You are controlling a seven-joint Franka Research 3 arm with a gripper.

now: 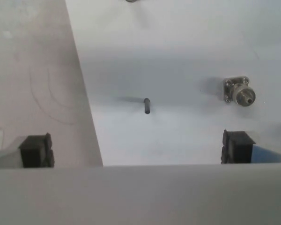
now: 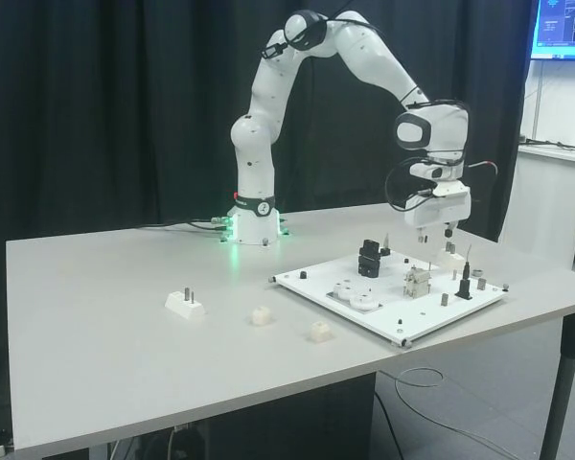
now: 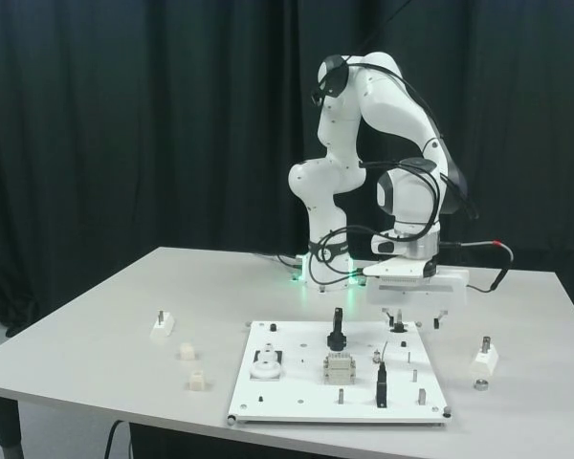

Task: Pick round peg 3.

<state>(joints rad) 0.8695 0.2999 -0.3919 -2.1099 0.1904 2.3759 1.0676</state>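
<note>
A robotics lab: a white arm (image 3: 364, 143) bolted to a grey table (image 2: 105, 278), black curtains (image 3: 124, 124) all round, a white assembly board (image 3: 297, 382) of fixtures lying below the jaws, a monitor (image 2: 563, 27) behind.

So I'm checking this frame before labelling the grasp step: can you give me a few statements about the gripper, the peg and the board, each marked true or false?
1. The gripper is open, holding nothing. True.
2. The thin black peg stands on the white board, between the fingertips' line in the wrist view. True.
3. The gripper already touches the board. False: in the second room view it hangs above the board, apart from it.
4. A metal connector with a square flange sits on the board near the peg. True.
5. The small white block with a pin sits on the board. False: it rests on the grey table, away from the board.
</note>
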